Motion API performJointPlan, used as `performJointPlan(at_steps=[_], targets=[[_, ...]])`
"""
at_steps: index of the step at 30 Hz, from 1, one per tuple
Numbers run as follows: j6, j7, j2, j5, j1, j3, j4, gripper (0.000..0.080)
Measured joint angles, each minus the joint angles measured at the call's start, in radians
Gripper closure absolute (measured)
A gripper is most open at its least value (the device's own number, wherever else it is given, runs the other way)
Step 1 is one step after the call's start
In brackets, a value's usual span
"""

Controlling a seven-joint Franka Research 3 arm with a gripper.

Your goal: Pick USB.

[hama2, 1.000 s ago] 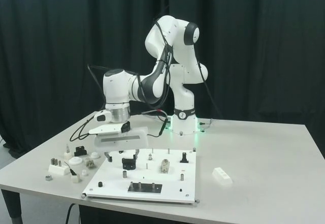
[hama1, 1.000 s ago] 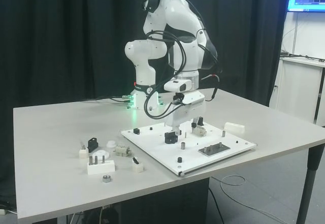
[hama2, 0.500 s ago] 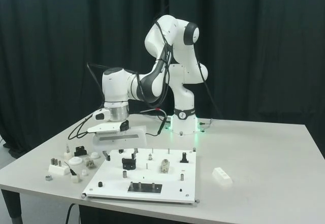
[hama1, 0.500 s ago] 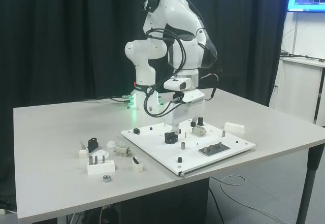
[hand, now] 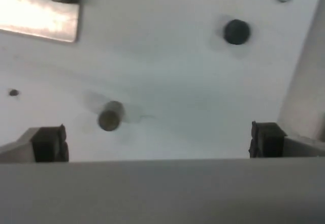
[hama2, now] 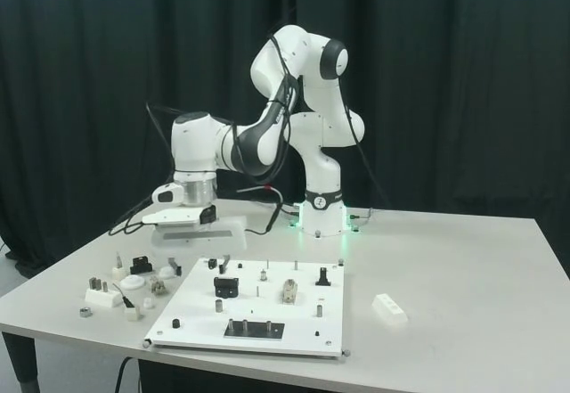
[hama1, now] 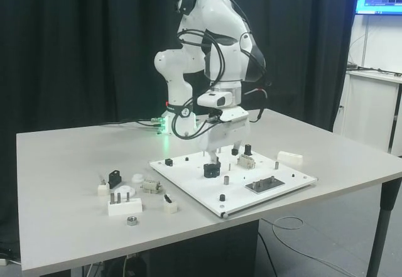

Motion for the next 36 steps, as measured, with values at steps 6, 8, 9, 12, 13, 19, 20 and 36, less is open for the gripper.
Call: performJointPlan(at_steps=[6,8,9,12,13,19,20,36], targets=[[0.0,-0.052,0.0,0.0,-0.009,-0.024,0.015,0.0003],[0.0,-0.071,0.0,0.0,-0.015,-0.03,0.021,0.0003],[-0.001,-0.08,0.001,0.0,-0.018,-0.033,0.023,0.0003],[-0.002,-0.101,0.002,0.0,-0.03,-0.042,0.032,0.0003],[-0.002,-0.108,0.003,0.0,-0.034,-0.044,0.034,0.0003],[-0.026,-0.156,0.011,0.0,-0.07,-0.053,0.062,0.0003],[-0.032,-0.162,0.013,0.0,-0.078,-0.053,0.069,0.0003],[-0.16,-0.222,0.102,0.008,-0.181,-0.053,0.231,0.0003]])
